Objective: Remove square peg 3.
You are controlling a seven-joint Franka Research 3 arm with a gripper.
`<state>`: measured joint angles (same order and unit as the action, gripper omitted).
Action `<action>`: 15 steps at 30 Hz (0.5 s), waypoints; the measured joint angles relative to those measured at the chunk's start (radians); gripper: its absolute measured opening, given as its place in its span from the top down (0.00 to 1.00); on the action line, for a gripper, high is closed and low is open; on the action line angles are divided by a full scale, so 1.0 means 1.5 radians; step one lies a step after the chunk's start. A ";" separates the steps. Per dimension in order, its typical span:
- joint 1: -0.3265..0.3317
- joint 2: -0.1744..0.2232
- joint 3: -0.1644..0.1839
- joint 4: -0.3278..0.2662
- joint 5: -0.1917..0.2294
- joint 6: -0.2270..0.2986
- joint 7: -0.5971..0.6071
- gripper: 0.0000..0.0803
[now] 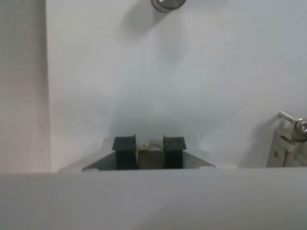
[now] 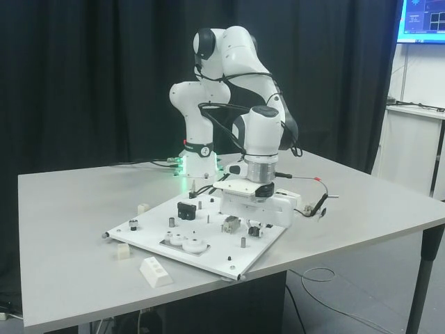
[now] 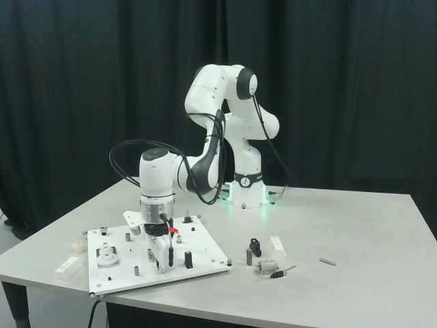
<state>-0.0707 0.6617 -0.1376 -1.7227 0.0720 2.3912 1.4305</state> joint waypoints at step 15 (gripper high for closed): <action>0.000 -0.001 0.000 -0.001 0.000 0.000 -0.004 0.85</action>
<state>-0.0706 0.6609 -0.1382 -1.7236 0.0720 2.3913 1.4246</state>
